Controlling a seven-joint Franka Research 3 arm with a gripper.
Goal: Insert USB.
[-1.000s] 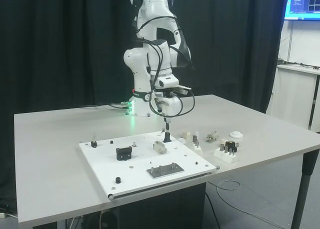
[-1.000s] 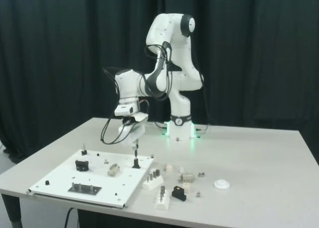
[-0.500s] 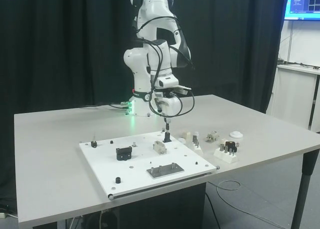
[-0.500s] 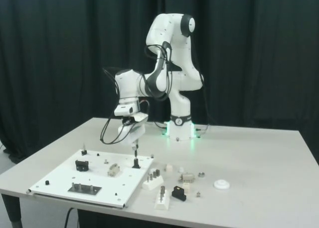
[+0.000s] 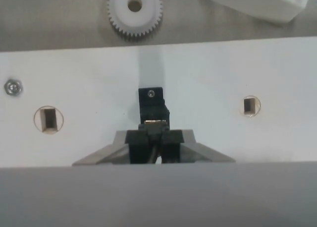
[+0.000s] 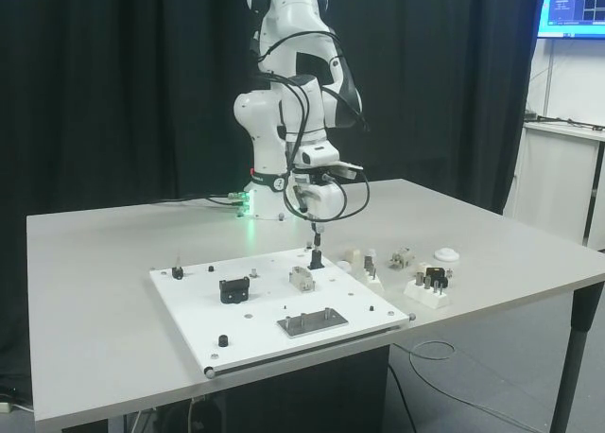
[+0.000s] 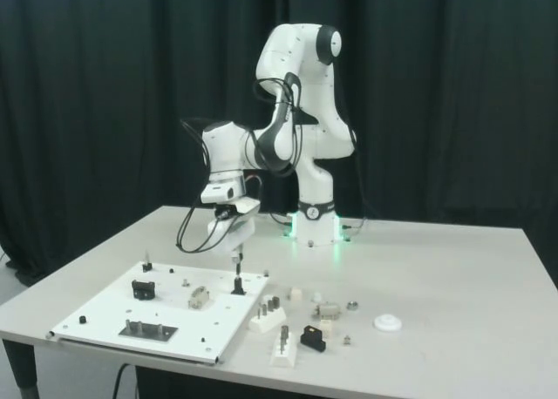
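black curtains back a grey table [image 6: 104,263] carrying a white board [image 6: 255,310]. near the board's far edge the gripper [image 5: 153,138] pinches the usb plug [image 5: 154,124] just above the black socket [image 5: 152,100]; i'd descend straight, keeping it centred, beyond lies a white gear [image 5: 134,11]

We see the white arm [image 6: 288,83] rising from its base at the back of the counter [image 6: 95,263], its upper links folded over and down so that the wrist [image 7: 228,177] points straight at the counter. Black cables loop along the forearm to the wrist. Our end effector [image 6: 317,233] hangs vertically, low over the surface. In the wrist view its two black fingers [image 5: 134,143] stand close together, pinched on a slim plug [image 5: 154,125] between them.
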